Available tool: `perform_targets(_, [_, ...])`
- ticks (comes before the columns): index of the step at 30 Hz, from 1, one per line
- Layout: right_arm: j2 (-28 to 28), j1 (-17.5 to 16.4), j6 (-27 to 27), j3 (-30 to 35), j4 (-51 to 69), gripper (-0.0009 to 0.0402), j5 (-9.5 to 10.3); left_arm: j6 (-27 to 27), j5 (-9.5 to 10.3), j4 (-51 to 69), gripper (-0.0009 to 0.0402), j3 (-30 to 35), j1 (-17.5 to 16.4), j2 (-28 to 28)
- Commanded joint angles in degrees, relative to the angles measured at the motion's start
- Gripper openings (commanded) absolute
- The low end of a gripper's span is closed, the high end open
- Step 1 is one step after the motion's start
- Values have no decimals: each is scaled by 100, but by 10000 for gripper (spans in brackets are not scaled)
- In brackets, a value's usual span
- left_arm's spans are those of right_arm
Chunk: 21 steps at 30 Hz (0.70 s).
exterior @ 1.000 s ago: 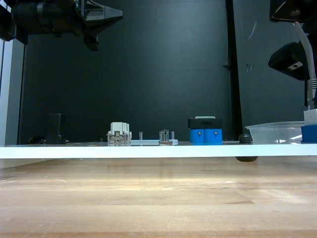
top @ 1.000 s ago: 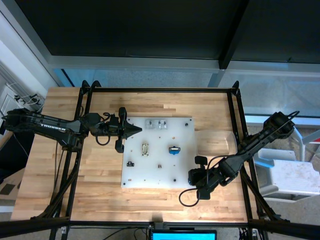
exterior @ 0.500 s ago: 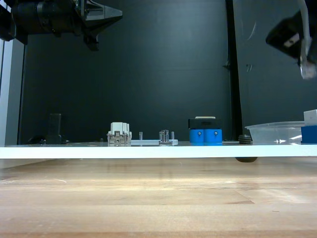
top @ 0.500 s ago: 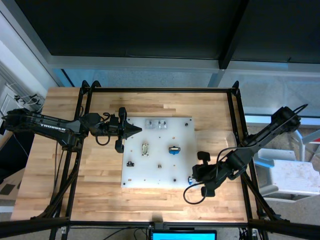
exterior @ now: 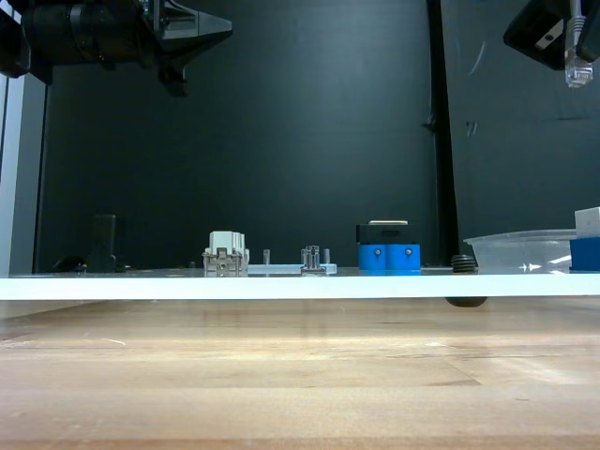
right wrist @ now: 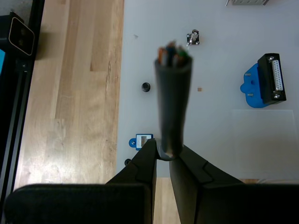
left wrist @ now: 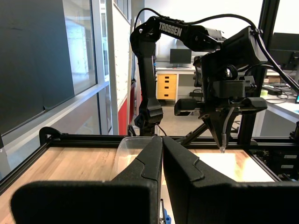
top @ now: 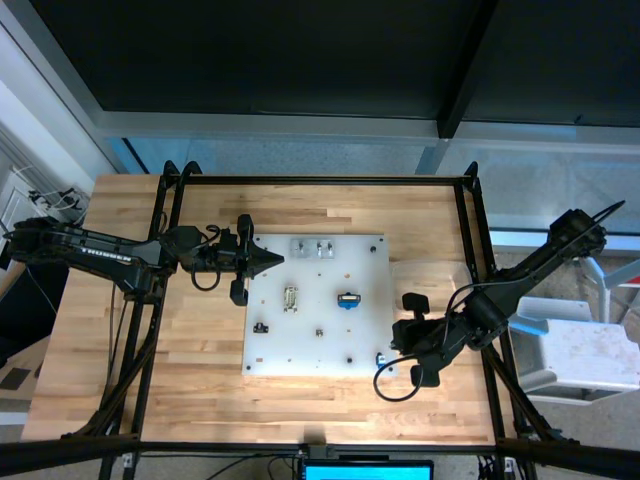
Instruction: Remove the rj45 connector and place it in the container
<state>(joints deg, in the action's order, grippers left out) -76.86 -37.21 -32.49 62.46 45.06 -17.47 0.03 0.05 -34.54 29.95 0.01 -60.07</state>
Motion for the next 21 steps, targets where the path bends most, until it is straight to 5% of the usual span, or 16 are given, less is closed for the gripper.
perform_targets(1, [-4, 66, 4, -26, 2, 0, 197, -2, -2, -2, 0, 0, -2, -2])
perform_targets(12, [562, 933, 466, -459, 382, 0, 282, -2, -2, -2, 0, 0, 0, -2])
perform_targets(15, [772, 1261, 678, -636, 435, 0, 516, -2, -2, -2, 0, 0, -2, -2])
perform_targets(21, [1180, 1998, 1137, -981, 592, 0, 651, -2, -2, -2, 0, 0, 0, -2])
